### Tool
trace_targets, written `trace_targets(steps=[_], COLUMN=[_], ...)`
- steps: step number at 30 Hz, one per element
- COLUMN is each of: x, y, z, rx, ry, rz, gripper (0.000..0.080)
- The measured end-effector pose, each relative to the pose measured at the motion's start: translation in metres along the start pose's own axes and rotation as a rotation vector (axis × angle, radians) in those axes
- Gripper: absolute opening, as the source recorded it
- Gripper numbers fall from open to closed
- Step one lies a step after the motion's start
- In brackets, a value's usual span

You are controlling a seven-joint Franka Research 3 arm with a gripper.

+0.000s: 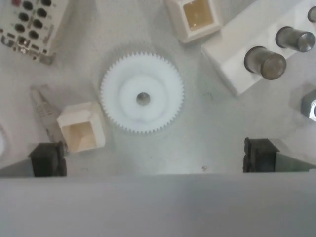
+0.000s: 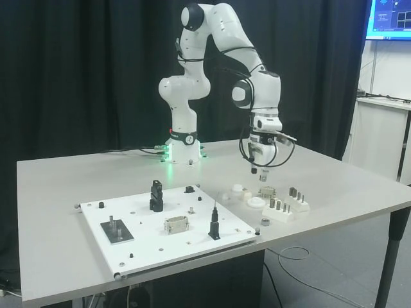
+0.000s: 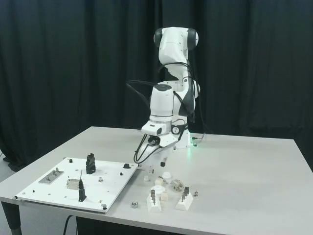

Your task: Pick waterproof.

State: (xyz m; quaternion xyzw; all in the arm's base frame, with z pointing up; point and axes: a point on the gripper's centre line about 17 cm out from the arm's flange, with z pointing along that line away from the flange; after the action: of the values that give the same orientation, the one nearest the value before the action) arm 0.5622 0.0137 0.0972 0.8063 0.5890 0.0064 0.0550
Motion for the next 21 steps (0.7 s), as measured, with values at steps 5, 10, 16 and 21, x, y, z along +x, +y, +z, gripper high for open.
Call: trace_targets(steps=[5, 10, 16, 21], x=[0.002, 0.006, 0.010, 0.015], y=[-0.002, -0.006, -0.015, -0.025], z=[0.003, 0.006, 0.009, 0.010], rx=[0.006, 0.014, 0.038, 0.064], ry=[-0.001, -0.003, -0.012, -0.022], rz=[0.023, 0.086, 0.142, 0.208], gripper=[0.0800, 0.0800, 0.0800, 0.0800])
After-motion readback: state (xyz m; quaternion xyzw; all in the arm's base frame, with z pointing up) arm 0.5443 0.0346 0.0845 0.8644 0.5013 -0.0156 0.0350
